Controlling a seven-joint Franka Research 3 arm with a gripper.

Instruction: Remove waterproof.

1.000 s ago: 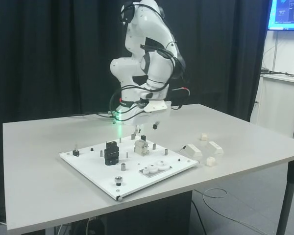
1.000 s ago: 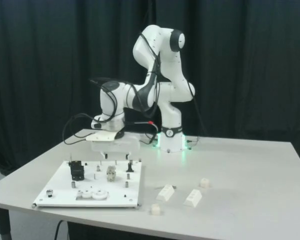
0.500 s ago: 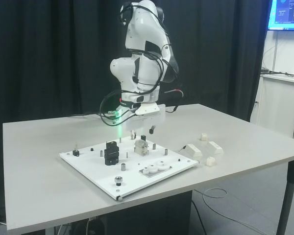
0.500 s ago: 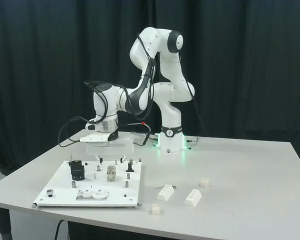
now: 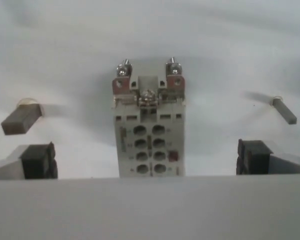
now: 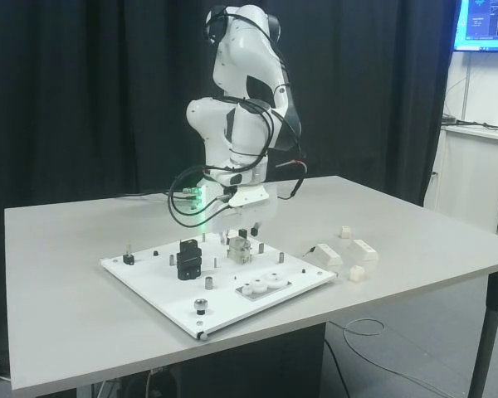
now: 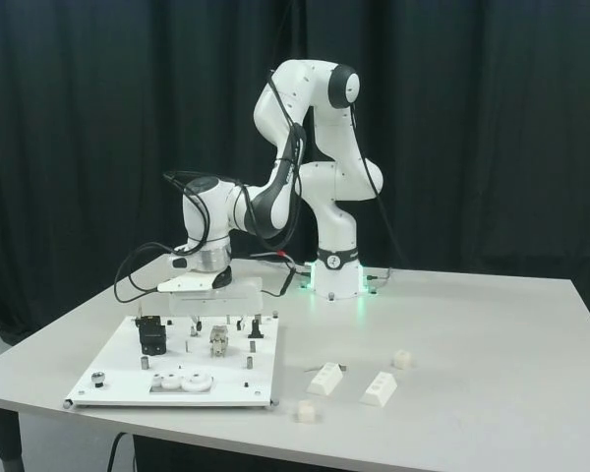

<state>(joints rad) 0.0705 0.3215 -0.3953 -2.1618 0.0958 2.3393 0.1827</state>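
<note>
The waterproof connector [image 5: 148, 135] is a small grey block with rows of round holes and two screws on top, standing on the white board [image 6: 149, 278]. In the wrist view it sits centred between my two black fingertips [image 5: 37, 161], with a wide gap on each side. My gripper [image 5: 145, 159] is open and holds nothing. From the first room view the gripper [image 6: 243, 230] hangs just above the connector [image 6: 240, 249]. The second room view shows the gripper [image 7: 219, 323] directly over the connector [image 7: 217, 340] on the board [image 7: 113, 379].
A black block [image 6: 187, 258] stands on the board beside the connector, with white gears [image 6: 261, 287] and a small metal cylinder [image 6: 201, 305] nearer the front edge. Thin pegs [image 5: 284, 110] rise around the connector. White blocks [image 6: 353, 249] lie on the table beyond the board.
The arm has swung across the board and come lower, bringing the gripper from beside the connector to right above it.
</note>
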